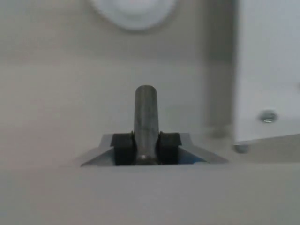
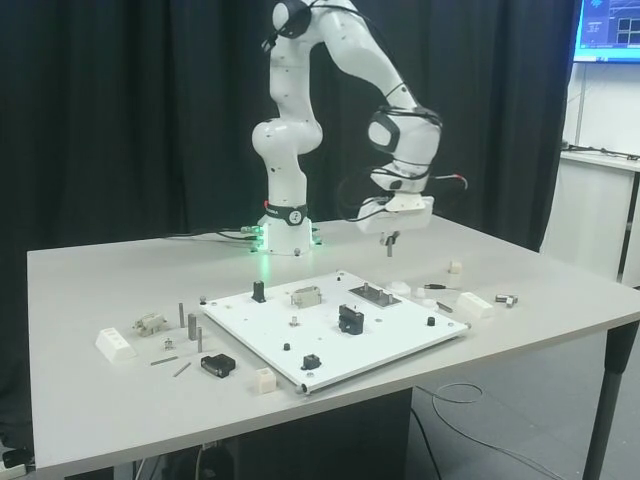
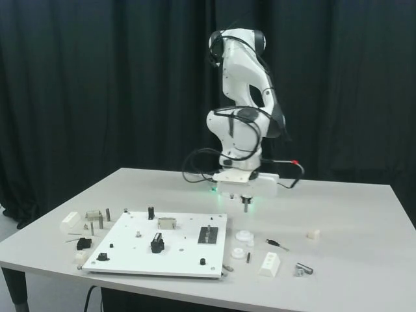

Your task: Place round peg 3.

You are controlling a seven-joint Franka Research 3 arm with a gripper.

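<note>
A grey round metal peg (image 1: 146, 117) stands clamped between my black fingertips in the wrist view, pointing down. My gripper (image 1: 146, 149) is shut on it. In the room views the gripper (image 2: 391, 240) (image 3: 245, 204) hangs well above the table, beyond the far right corner of the white board (image 2: 330, 325) (image 3: 162, 244). The peg (image 3: 245, 207) sticks out below the fingers. A white round part (image 1: 133, 11) lies on the table below.
The white board carries several black and metal fixtures. Left of it lie pegs (image 2: 186, 322), a white block (image 2: 114, 343) and a black part (image 2: 217, 365). Right of the board sit white discs (image 3: 243, 238), a white block (image 3: 268, 264) and small metal pieces. The board's corner (image 1: 267, 70) shows in the wrist view.
</note>
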